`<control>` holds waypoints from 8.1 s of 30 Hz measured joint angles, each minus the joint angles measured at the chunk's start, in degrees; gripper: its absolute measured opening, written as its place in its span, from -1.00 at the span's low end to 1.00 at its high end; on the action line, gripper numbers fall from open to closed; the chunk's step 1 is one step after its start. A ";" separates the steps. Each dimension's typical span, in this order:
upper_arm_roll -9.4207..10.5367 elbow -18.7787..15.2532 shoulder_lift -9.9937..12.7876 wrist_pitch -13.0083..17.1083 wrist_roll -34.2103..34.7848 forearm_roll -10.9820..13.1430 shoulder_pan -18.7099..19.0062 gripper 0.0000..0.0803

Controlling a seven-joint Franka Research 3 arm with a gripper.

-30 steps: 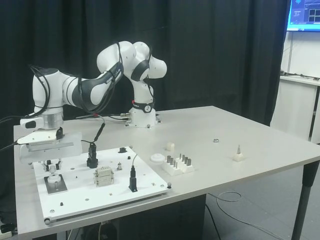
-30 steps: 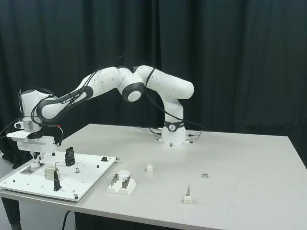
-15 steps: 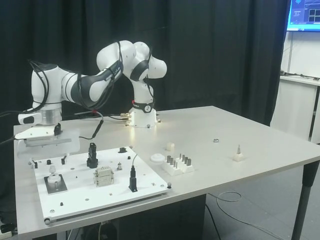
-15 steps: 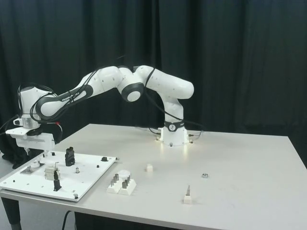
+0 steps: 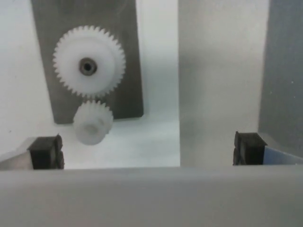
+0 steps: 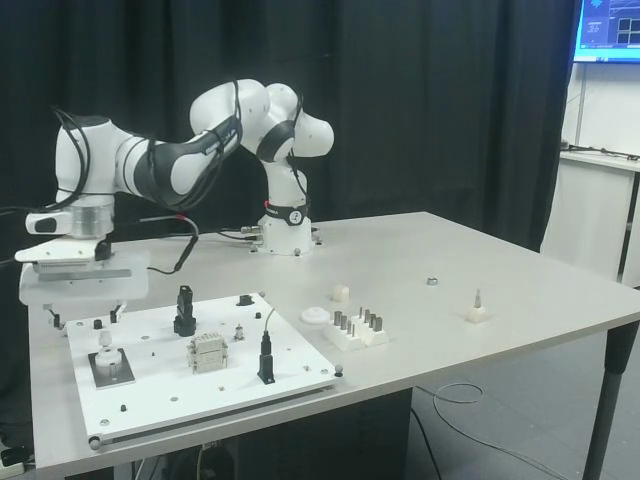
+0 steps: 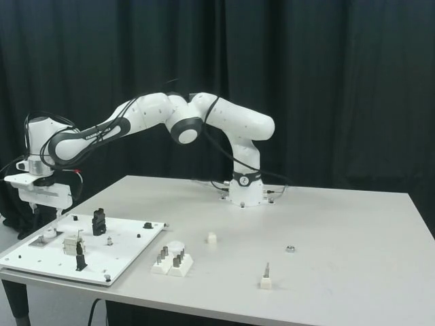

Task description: Insert small gear.

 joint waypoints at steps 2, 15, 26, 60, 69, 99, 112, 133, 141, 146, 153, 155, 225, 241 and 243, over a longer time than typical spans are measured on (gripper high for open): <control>0.06 -0.06 0.06 0.73 0.17 0.42 -0.16 0.99; 0.13 -0.25 1.50 4.26 0.21 2.62 -0.84 0.99; 0.14 -0.25 1.62 4.94 0.20 3.25 -0.99 0.99; 0.52 0.29 1.31 2.83 0.20 3.74 -1.31 0.99; 0.58 0.48 1.12 0.44 0.20 5.34 -0.99 0.99; 0.89 -1.06 2.05 -0.14 0.20 6.00 0.07 0.65; 0.76 -1.06 2.18 -0.64 0.20 5.96 0.38 0.21; 0.62 -1.06 2.21 -0.84 -4.75 5.50 0.63 -0.53; 0.62 -1.08 2.26 -0.82 -11.89 5.16 0.77 -0.54; 0.56 -1.09 2.26 -0.82 -14.58 4.93 0.89 -0.54; 0.53 -1.12 2.26 -0.82 -13.54 4.87 0.94 -0.54; 0.52 -1.12 2.25 -0.82 -12.17 4.87 0.94 -0.54; -2.18 -2.41 1.95 4.21 -1.50 5.55 0.53 0.99; -1.51 -2.41 2.42 4.39 -1.50 5.68 0.00 0.99; -1.42 -2.40 2.43 4.45 -1.50 5.68 -0.05 0.99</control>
